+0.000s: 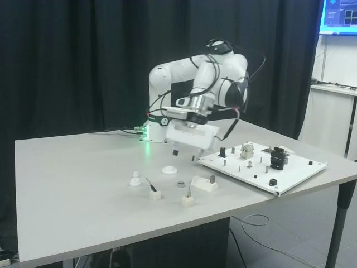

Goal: Pick USB.

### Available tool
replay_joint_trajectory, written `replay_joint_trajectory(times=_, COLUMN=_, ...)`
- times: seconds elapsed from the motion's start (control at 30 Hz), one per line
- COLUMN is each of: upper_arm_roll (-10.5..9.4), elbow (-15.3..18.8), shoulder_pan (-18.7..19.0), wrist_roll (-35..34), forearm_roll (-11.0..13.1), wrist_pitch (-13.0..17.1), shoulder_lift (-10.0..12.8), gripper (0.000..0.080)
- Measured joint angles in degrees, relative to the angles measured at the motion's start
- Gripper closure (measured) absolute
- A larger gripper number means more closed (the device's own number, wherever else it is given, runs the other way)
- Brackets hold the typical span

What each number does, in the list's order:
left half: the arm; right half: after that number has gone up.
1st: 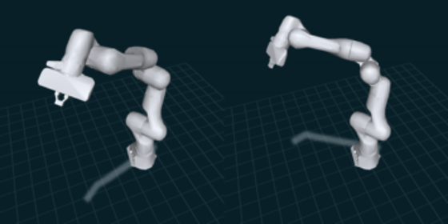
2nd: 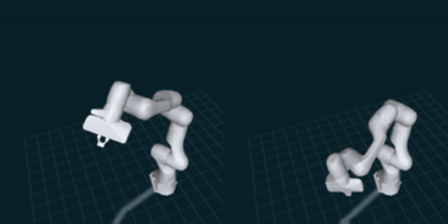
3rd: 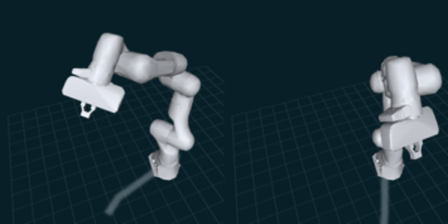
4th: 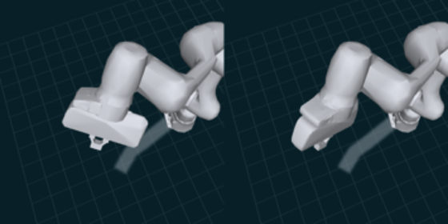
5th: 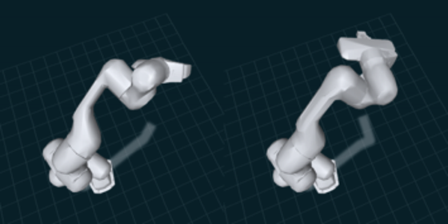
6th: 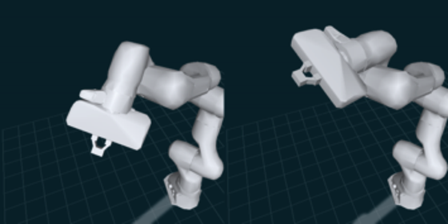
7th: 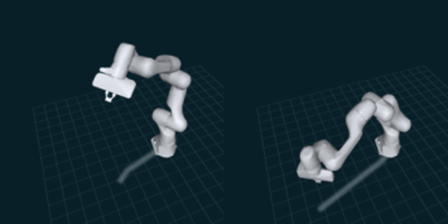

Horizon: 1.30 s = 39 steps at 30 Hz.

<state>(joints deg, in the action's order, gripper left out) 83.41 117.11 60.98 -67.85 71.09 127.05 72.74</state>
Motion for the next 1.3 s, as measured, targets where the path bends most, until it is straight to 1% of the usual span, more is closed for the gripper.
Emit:
replay_joint_trajectory(times=0.17, upper_arm_roll=-1.41, elbow=-1.94, shoulder_pan=-4.73, wrist_roll=2.50, forearm_roll=1.65, wrist_pitch=0.64, shoulder_lift=0.35, gripper=0.0003)
replay_joint_trajectory(times=0.3, upper_arm_roll=-2.52, elbow=-3.81, shoulder_pan=-8.62, wrist_roll=4.52, forearm_roll=3.43, wrist_pitch=0.64, shoulder_lift=0.64, gripper=0.0003)
replay_joint_trajectory(times=0.5, upper_arm_roll=-4.19, elbow=-6.88, shoulder_pan=-14.10, wrist_roll=7.33, forearm_roll=6.18, wrist_pitch=0.38, shoulder_lift=1.40, gripper=0.0003)
replay_joint_trajectory(times=0.63, upper_arm_roll=-5.30, elbow=-9.02, shoulder_pan=-17.20, wrist_roll=8.03, forearm_roll=7.25, wrist_pitch=-0.06, shoulder_lift=1.72, gripper=0.0003)
replay_joint_trajectory(times=0.83, upper_arm_roll=-6.91, elbow=-12.14, shoulder_pan=-21.26, wrist_roll=8.60, forearm_roll=7.36, wrist_pitch=-1.11, shoulder_lift=1.95, gripper=0.0003)
replay_joint_trajectory(times=1.0, upper_arm_roll=-7.87, elbow=-14.04, shoulder_pan=-23.74, wrist_roll=9.34, forearm_roll=7.36, wrist_pitch=-2.50, shoulder_lift=2.16, gripper=0.0003)
replay_joint_trajectory(times=1.13, upper_arm_roll=-8.12, elbow=-15.09, shoulder_pan=-24.98, wrist_roll=9.46, forearm_roll=7.36, wrist_pitch=-4.13, shoulder_lift=2.41, gripper=0.0003)
replay_joint_trajectory(times=1.3, upper_arm_roll=-8.26, elbow=-15.77, shoulder_pan=-25.65, wrist_roll=9.46, forearm_roll=7.35, wrist_pitch=-5.91, shoulder_lift=2.49, gripper=0.0003)
